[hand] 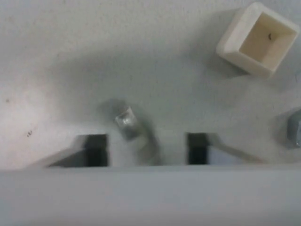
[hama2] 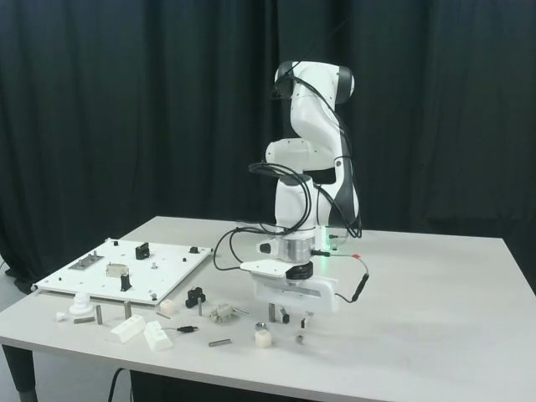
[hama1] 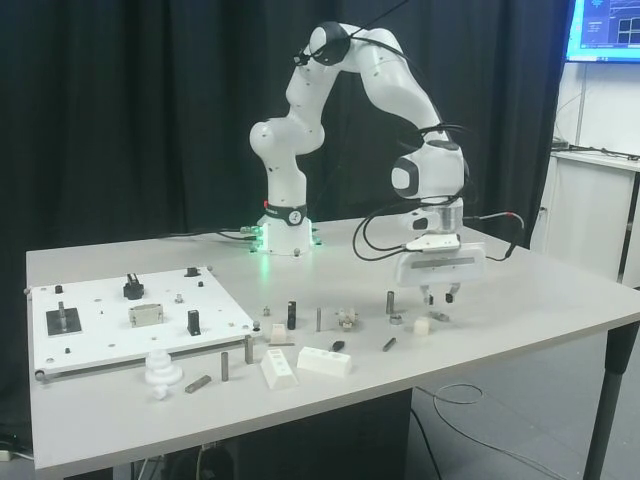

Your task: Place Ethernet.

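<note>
The Ethernet plug (hand: 127, 121), a small clear connector, lies on the grey table (hand: 56, 70). In the wrist view it sits between my two black fingertips (hand: 96, 150) but nearer one of them, and nothing touches it. My gripper (hand: 146, 149) is open and hovers just above the table near its front edge (hama1: 438, 293) (hama2: 293, 316). In the room views the plug shows as a tiny piece right under the gripper (hama1: 440, 316) (hama2: 300, 339). The white assembly board (hama1: 130, 315) (hama2: 126, 268) lies far off at the other end of the table.
A white hollow square cap (hand: 257, 38) (hama1: 423, 325) (hama2: 263, 337) rests close beside the gripper. A small grey part (hand: 295, 128) lies nearby. Several loose pins, white blocks (hama1: 322, 361) and black pieces are scattered between gripper and board.
</note>
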